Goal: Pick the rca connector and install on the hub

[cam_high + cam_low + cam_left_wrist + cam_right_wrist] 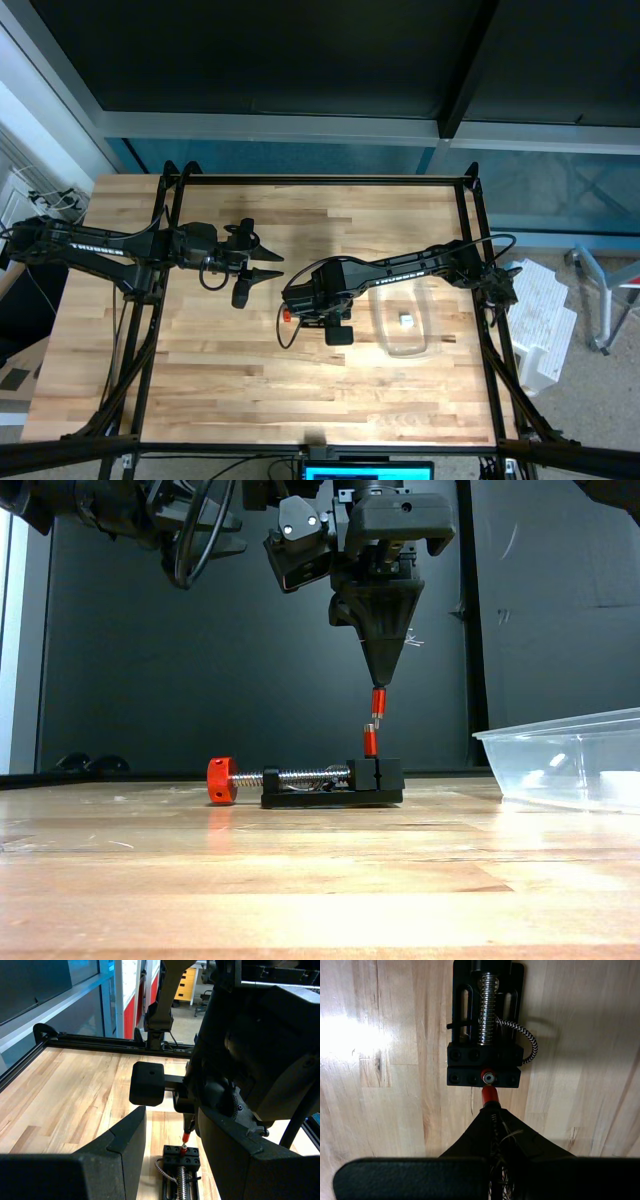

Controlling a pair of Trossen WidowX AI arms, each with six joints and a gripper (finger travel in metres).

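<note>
Fingers of right gripper (378, 683) pressed together, pinching red-sleeved rca connector (378, 704) upright. Low view alone shows gap: silver tip just above red socket on hub (385, 778), slightly off toward clear tray (570, 742). Right wrist view: connector just beside socket opening. High view hides connector under gripper. Left gripper (257, 272) fingers spread, aloft left of hub.

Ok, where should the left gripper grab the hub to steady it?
Likely across the long flat sides of the hub near the red knob, from above: that end lies away from the right gripper, which holds the rca connector over the socket end. The left gripper hangs open further left.
</note>
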